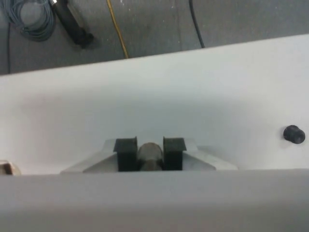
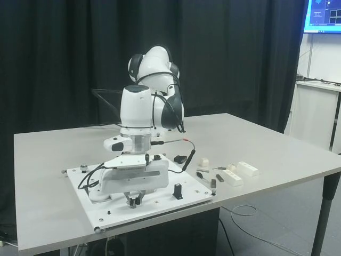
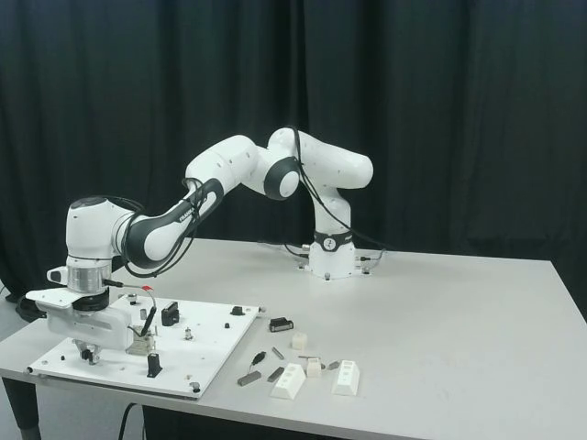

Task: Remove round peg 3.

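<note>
Risk from here, by judgement: a tilted or off-axis pull could jam the peg (image 1: 150, 155) in its hole in the white board (image 1: 159, 101), or a light squeeze could slip off, the tool (image 1: 150, 153) standing nearly shut with its two black fingers (image 1: 125, 151) pressed against the peg's sides, low over the board's near edge on the counter (image 2: 256, 138). Only in the wrist view: the peg between the fingers and a small black knob (image 1: 293, 134) apart from it. Only in the room views: the bent arm (image 3: 238, 174), the board's other fixtures, and loose white blocks (image 3: 316, 374) beside the board.
</note>
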Controlling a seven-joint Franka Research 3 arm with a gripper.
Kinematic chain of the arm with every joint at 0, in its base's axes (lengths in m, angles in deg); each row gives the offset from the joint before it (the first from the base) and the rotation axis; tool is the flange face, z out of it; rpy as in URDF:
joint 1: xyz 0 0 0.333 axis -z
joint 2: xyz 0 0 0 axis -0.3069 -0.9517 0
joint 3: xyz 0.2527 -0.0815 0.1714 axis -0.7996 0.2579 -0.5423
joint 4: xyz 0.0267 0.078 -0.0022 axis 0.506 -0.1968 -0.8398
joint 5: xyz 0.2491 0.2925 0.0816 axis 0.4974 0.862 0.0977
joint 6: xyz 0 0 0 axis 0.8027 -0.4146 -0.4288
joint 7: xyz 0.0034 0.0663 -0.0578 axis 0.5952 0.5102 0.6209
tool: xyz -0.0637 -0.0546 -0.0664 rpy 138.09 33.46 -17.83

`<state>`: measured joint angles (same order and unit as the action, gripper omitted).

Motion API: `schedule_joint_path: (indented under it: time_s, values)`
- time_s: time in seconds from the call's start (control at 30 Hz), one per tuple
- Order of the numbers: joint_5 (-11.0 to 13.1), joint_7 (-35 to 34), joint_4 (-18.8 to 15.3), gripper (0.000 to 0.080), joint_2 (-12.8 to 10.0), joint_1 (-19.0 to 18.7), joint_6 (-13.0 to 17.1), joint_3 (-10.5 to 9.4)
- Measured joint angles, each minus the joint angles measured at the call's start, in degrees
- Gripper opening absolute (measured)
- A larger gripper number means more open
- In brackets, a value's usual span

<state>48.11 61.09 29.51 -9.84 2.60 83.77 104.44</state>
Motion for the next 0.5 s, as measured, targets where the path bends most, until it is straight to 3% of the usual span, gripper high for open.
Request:
schedule_joint_path:
  time_s: [0.5]
  values:
    - [0.5,-2.2,1.7,0.0109,0.1,0.0,-2.3,0.71]
